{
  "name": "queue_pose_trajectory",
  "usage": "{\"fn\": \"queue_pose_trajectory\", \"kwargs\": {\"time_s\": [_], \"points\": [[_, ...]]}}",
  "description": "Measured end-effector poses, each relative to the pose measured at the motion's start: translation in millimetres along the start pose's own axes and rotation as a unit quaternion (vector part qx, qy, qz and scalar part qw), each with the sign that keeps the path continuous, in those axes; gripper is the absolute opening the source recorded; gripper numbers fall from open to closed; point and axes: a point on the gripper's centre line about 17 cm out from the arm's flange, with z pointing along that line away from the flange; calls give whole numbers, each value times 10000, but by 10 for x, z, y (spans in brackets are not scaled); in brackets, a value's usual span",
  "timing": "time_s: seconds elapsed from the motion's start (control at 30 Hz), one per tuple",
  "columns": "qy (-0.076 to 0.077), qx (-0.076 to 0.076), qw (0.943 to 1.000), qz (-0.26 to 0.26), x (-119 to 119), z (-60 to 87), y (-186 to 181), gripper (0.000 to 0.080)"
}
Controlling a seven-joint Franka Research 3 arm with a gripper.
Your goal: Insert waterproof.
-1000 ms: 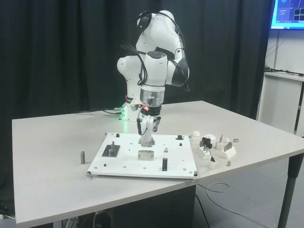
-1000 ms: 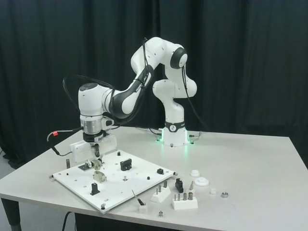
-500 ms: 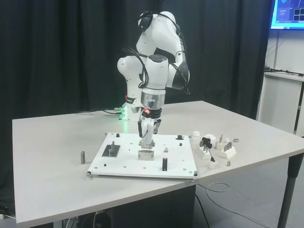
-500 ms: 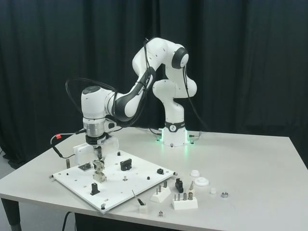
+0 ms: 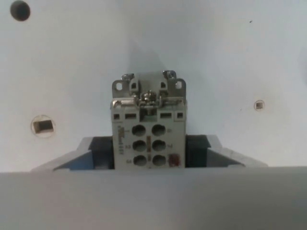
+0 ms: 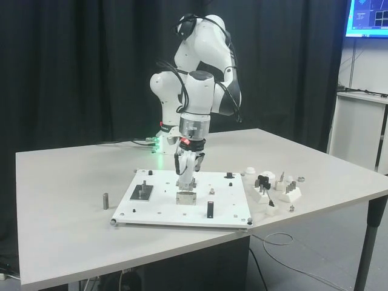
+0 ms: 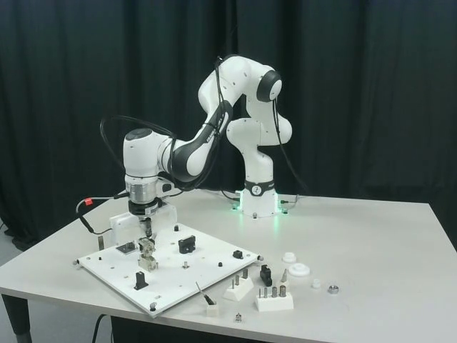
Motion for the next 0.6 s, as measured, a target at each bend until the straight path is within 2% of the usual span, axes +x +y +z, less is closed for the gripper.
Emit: {"fn": "queue_pose_trajectory", "kwargs": {"time_s": [0.6], "points": [[-18, 121, 9999, -28, -25, 90, 23, 310]]}}
